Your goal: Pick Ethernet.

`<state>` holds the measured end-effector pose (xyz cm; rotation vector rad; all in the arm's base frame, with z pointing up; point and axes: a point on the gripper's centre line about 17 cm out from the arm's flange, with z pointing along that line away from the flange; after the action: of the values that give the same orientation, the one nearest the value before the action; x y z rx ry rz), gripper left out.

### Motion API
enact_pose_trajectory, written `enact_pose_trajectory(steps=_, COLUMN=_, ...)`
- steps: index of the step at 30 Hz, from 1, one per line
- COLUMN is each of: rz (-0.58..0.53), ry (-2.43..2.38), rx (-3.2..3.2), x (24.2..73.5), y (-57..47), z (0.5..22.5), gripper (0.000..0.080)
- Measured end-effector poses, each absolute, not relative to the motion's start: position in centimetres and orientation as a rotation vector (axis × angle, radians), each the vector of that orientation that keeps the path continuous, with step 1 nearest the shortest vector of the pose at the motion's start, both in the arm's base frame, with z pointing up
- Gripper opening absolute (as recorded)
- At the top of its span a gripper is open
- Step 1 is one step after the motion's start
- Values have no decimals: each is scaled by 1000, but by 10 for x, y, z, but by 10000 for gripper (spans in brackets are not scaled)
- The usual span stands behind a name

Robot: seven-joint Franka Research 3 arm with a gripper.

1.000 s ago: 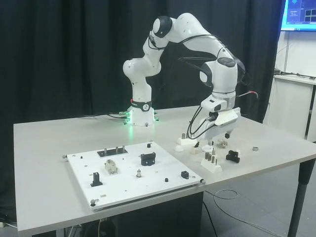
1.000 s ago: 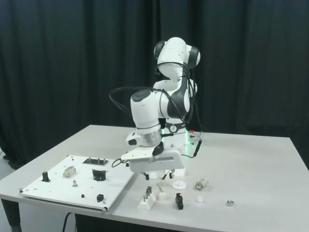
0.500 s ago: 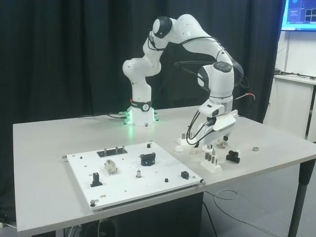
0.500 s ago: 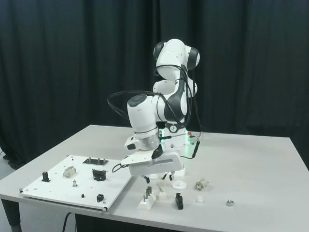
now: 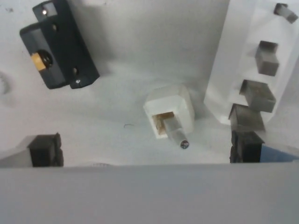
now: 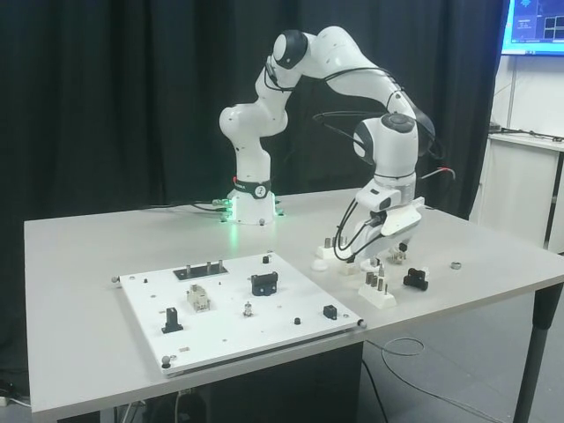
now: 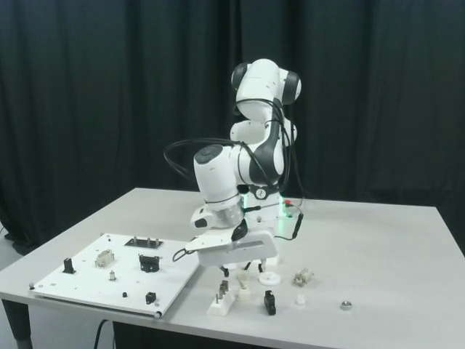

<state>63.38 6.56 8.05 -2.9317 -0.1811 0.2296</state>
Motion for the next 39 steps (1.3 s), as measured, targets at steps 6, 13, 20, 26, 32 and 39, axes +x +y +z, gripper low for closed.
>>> enact_pose_trajectory(steps=6, rz=243, ry=-190, rx=-2926, x=629, y=70, z=77, gripper=800)
enact_pose_trajectory(steps=13, rz=260, ry=-216, rx=-2918, x=623, y=74, z=72, gripper=800)
enact_pose_trajectory(steps=20, rz=266, ry=-222, rx=-2916, x=621, y=76, z=70, gripper=800)
enact_pose_trajectory(steps=26, rz=267, ry=-223, rx=-2918, x=621, y=76, z=68, gripper=800)
enact_pose_trajectory(steps=32, rz=260, ry=-223, rx=-2923, x=623, y=75, z=64, gripper=800)
enact_pose_trajectory(steps=39, rz=258, ry=-223, rx=-2927, x=623, y=75, z=61, gripper=800)
